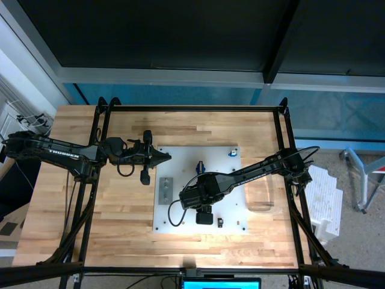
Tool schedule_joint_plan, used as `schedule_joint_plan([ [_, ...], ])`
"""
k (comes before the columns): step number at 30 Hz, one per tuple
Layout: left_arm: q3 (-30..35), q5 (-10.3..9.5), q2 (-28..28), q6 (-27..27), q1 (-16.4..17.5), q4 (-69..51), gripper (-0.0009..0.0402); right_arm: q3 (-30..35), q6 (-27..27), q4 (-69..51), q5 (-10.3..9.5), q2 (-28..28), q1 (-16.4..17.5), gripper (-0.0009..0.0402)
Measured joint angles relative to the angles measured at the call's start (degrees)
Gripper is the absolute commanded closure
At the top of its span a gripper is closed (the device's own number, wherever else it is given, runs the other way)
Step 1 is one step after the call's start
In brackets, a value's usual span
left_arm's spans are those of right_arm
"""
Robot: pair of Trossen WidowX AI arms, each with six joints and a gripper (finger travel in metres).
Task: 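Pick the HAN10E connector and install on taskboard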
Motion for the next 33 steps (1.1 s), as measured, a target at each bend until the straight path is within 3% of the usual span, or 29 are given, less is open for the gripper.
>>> schedule_joint_plan([
  [19, 0.02, 0.0, 0.0, 0.0, 0.0, 0.0, 0.0392, 1.75, -0.39, -0.96, -0.09, -1.22, 0.2, 0.0105],
  [25, 0.0, 0.0, 0.0, 0.0, 0.0, 0.0, 0.0392, 3.37, -0.63, -2.67, -0.02, -1.99, 0.22, 0.0075],
  [33, 0.02, 0.0, 0.0, -0.02, 0.0, 0.0, 0.0392, 3.39, -0.66, -3.28, -0.02, -5.31, 0.26, 0.0077],
])
